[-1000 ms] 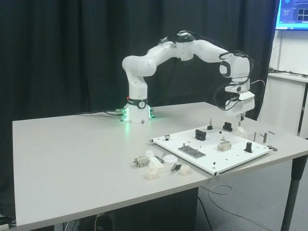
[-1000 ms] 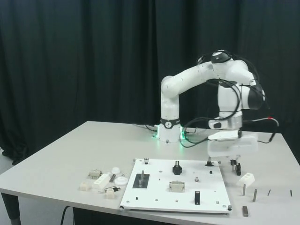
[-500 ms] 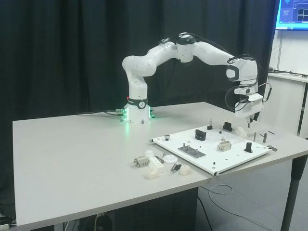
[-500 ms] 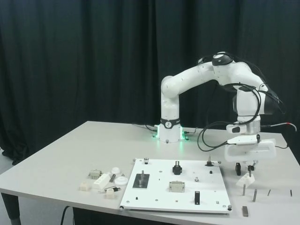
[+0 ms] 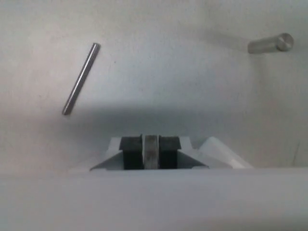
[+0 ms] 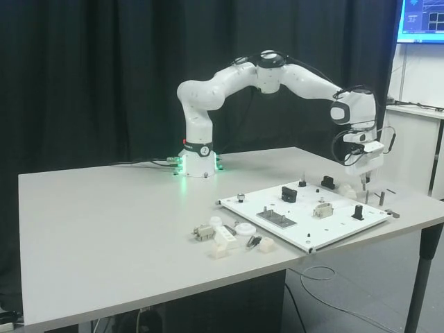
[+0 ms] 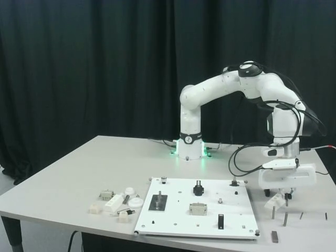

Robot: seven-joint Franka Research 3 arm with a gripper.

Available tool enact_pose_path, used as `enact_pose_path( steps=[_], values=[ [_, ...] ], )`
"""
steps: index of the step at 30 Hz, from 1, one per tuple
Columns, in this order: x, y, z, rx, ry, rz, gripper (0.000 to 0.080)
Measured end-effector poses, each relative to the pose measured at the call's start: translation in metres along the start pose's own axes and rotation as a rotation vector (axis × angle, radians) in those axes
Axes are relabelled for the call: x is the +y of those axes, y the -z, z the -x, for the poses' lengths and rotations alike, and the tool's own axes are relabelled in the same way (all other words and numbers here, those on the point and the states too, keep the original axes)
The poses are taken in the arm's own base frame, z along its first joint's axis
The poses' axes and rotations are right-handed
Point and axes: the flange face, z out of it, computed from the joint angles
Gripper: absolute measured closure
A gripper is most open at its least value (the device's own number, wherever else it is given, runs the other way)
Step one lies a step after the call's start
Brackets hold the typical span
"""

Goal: Place square peg 2.

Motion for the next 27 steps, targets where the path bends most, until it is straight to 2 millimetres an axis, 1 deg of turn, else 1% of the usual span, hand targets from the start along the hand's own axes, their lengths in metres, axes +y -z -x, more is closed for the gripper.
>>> enact_pose_path(
  steps=[9,10,19,20,24,25,27],
  values=[
    [-0.009,-0.009,0.000,-0.003,-0.001,0.012,0.0735],
    [-0.010,-0.009,-0.001,-0.004,-0.002,0.012,0.0673],
    [-0.017,-0.008,-0.003,-0.010,-0.006,0.010,0.0673],
    [-0.018,-0.007,-0.003,-0.011,-0.009,0.009,0.0080],
    [-0.021,-0.003,-0.003,-0.011,-0.013,0.012,0.0080],
    [-0.022,-0.002,-0.003,-0.011,-0.015,0.013,0.0019],
    [-0.023,0.002,-0.003,-0.014,-0.020,0.015,0.0019]
  ],
)
